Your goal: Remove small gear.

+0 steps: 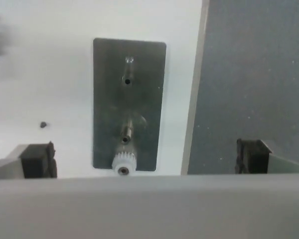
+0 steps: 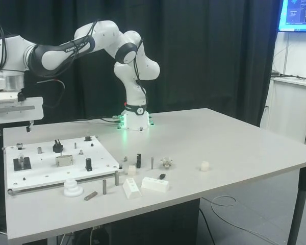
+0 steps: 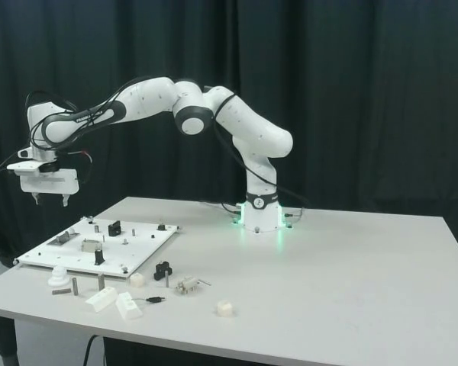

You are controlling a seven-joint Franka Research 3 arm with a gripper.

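Observation:
A small white gear (image 1: pixel 123 163) sits on a peg at one end of a dark grey plate (image 1: pixel 149 89) that carries two more bare pegs. The plate (image 2: pixel 16 165) is fixed at the left end of the white board (image 2: pixel 99 159); the second room view shows this plate (image 3: pixel 62 239) at the board's (image 3: pixel 141 245) far-left corner. My gripper (image 1: pixel 144 158) hangs well above the plate, open, with black fingertips (image 1: pixel 38 160) far apart and nothing between them. From the room cameras the gripper (image 2: pixel 14 126) (image 3: pixel 49 200) is seen high over the board's left end.
The board also carries black parts (image 2: pixel 87 164) and a metal block (image 2: pixel 64 160). In front of it on the table lie a large white gear (image 2: pixel 71 187), white blocks (image 2: pixel 143 185), short pegs (image 2: pixel 104 186) and a small white piece (image 2: pixel 205 166). The board's edge (image 1: pixel 194 99) borders grey table.

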